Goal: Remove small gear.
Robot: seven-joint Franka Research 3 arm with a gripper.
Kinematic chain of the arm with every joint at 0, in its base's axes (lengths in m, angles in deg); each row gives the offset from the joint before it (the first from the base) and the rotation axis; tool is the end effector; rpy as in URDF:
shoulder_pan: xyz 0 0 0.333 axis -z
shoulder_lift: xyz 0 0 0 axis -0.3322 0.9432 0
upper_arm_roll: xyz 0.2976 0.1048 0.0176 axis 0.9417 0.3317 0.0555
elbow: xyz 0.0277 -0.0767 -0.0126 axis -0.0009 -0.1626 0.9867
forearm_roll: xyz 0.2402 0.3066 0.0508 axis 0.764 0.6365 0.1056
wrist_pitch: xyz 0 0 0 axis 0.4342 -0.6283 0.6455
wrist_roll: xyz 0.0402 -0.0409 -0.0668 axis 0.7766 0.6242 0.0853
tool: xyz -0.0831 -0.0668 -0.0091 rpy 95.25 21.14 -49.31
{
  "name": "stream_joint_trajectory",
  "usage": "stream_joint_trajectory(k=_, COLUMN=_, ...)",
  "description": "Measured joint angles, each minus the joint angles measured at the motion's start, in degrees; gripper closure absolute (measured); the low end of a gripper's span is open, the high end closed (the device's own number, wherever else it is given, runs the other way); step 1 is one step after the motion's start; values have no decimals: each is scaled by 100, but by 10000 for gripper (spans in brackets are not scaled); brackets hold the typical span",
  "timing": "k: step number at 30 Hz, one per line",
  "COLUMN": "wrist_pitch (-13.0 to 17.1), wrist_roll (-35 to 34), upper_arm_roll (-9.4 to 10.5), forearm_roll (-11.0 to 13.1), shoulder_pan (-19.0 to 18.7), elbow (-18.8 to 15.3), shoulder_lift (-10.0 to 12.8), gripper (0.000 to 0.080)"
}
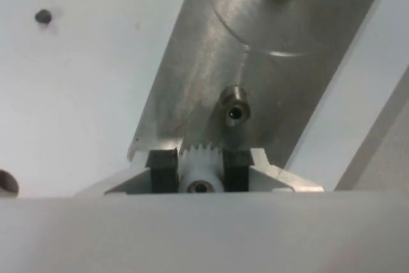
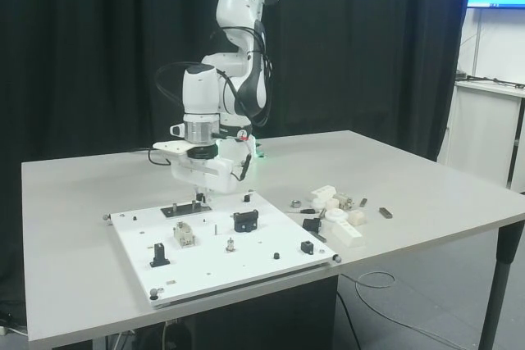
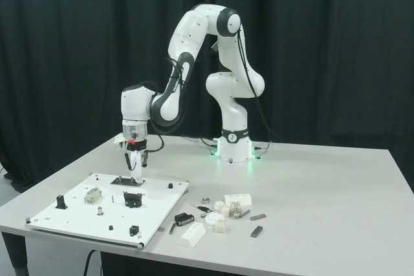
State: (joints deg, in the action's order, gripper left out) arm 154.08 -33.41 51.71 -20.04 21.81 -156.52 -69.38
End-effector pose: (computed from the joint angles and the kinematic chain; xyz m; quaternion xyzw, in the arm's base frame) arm 0.4220 -0.2845 0.2157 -0.5582 0.8292 -0.0176 0.0240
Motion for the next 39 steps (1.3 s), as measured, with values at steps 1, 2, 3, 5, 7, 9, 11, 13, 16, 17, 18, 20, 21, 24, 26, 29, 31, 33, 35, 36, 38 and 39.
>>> stream_joint_trajectory(k=1, wrist_pitch=-5, wrist_roll=-42, upper_arm_roll=-2, forearm_roll=0, shoulder_pan=0, elbow=2, shoulder_lift=0, gripper=658)
stream_joint_trajectory(k=2, wrist_pitch=-11, wrist_roll=-68, upper_arm_roll=-3, forearm_roll=0, shoulder_pan=0, elbow=4, shoulder_lift=0, gripper=658)
stream_joint_trajectory(k=3, wrist_pitch=-16, wrist_roll=-82, upper_arm_roll=-5, forearm_roll=0, shoulder_pan=0, elbow=5, shoulder_lift=-1, gripper=658)
stream_joint_trajectory(k=5, wrist_pitch=-24, wrist_roll=-85, upper_arm_roll=-7, forearm_roll=0, shoulder_pan=0, elbow=8, shoulder_lift=-2, gripper=658)
stream_joint_trajectory(k=7, wrist_pitch=-27, wrist_roll=-84, upper_arm_roll=-7, forearm_roll=-1, shoulder_pan=0, elbow=10, shoulder_lift=-3, gripper=658)
stream_joint_trajectory(k=9, wrist_pitch=-28, wrist_roll=-67, upper_arm_roll=-7, forearm_roll=-12, shoulder_pan=-1, elbow=10, shoulder_lift=-3, gripper=658)
stream_joint_trajectory(k=11, wrist_pitch=-28, wrist_roll=-25, upper_arm_roll=-7, forearm_roll=-28, shoulder_pan=-2, elbow=11, shoulder_lift=-4, gripper=658)
stream_joint_trajectory(k=13, wrist_pitch=-29, wrist_roll=52, upper_arm_roll=-7, forearm_roll=-47, shoulder_pan=-3, elbow=11, shoulder_lift=-5, gripper=658)
stream_joint_trajectory(k=16, wrist_pitch=-29, wrist_roll=203, upper_arm_roll=-7, forearm_roll=-56, shoulder_pan=-5, elbow=11, shoulder_lift=-8, gripper=658)
stream_joint_trajectory(k=17, wrist_pitch=-30, wrist_roll=252, upper_arm_roll=-7, forearm_roll=-56, shoulder_pan=-5, elbow=11, shoulder_lift=-10, gripper=658)
stream_joint_trajectory(k=18, wrist_pitch=-30, wrist_roll=290, upper_arm_roll=-7, forearm_roll=-56, shoulder_pan=-5, elbow=11, shoulder_lift=-11, gripper=658)
stream_joint_trajectory(k=20, wrist_pitch=-33, wrist_roll=336, upper_arm_roll=-8, forearm_roll=-56, shoulder_pan=-5, elbow=11, shoulder_lift=-14, gripper=658)
stream_joint_trajectory(k=21, wrist_pitch=-34, wrist_roll=337, upper_arm_roll=-9, forearm_roll=-56, shoulder_pan=-5, elbow=11, shoulder_lift=-15, gripper=658)
stream_joint_trajectory(k=24, wrist_pitch=-39, wrist_roll=336, upper_arm_roll=-13, forearm_roll=-56, shoulder_pan=-5, elbow=11, shoulder_lift=-19, gripper=658)
stream_joint_trajectory(k=26, wrist_pitch=-45, wrist_roll=315, upper_arm_roll=-16, forearm_roll=-49, shoulder_pan=-5, elbow=11, shoulder_lift=-23, gripper=658)
stream_joint_trajectory(k=29, wrist_pitch=-65, wrist_roll=144, upper_arm_roll=-24, forearm_roll=-36, shoulder_pan=-5, elbow=11, shoulder_lift=-35, gripper=658)
stream_joint_trajectory(k=31, wrist_pitch=-88, wrist_roll=-15, upper_arm_roll=-31, forearm_roll=-36, shoulder_pan=-5, elbow=12, shoulder_lift=-54, gripper=658)
stream_joint_trajectory(k=33, wrist_pitch=-113, wrist_roll=-69, upper_arm_roll=-40, forearm_roll=-37, shoulder_pan=-4, elbow=12, shoulder_lift=-78, gripper=658)
stream_joint_trajectory(k=35, wrist_pitch=-136, wrist_roll=-68, upper_arm_roll=-49, forearm_roll=-44, shoulder_pan=-4, elbow=11, shoulder_lift=-103, gripper=658)
stream_joint_trajectory(k=36, wrist_pitch=-145, wrist_roll=-65, upper_arm_roll=-52, forearm_roll=-50, shoulder_pan=-4, elbow=11, shoulder_lift=-114, gripper=658)
stream_joint_trajectory(k=38, wrist_pitch=-167, wrist_roll=-39, upper_arm_roll=-58, forearm_roll=-70, shoulder_pan=-4, elbow=11, shoulder_lift=-139, gripper=658)
stream_joint_trajectory(k=39, wrist_pitch=-178, wrist_roll=-19, upper_arm_roll=-62, forearm_roll=-85, shoulder_pan=-4, elbow=11, shoulder_lift=-151, gripper=658)
